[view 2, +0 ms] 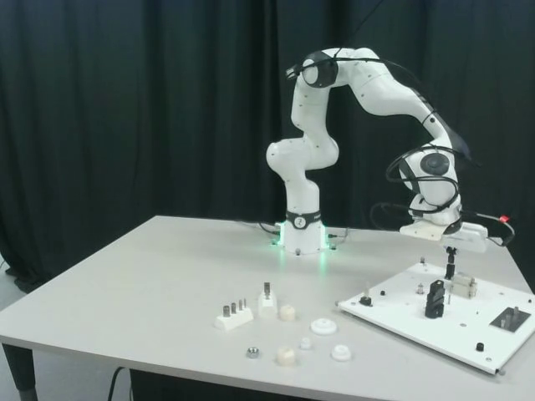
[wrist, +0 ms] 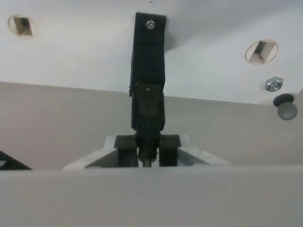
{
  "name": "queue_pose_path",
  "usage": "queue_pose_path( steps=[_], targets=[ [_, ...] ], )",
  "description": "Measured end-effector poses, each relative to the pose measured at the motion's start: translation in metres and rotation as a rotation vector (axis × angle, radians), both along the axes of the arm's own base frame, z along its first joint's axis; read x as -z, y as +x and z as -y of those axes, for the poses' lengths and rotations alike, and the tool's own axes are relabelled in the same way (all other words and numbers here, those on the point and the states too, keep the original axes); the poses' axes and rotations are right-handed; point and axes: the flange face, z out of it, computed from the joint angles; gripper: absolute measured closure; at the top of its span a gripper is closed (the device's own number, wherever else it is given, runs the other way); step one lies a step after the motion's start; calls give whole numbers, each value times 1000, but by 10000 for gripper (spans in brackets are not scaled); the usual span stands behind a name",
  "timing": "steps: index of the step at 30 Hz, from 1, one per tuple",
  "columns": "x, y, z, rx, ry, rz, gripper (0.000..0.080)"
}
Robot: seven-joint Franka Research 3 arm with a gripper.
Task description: Insert USB.
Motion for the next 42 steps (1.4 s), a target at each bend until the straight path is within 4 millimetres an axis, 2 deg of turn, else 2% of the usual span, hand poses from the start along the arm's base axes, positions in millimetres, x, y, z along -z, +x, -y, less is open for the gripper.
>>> queue_pose_path(
  steps=[19,37,38,42],
  targets=[
    [5,4,3,2,21,-28,711],
    [4,4,3,-96,52,8,711],
    [4,4,3,-95,52,8,549],
    [2,8,5,-64,40,-2,549]
  ],
)
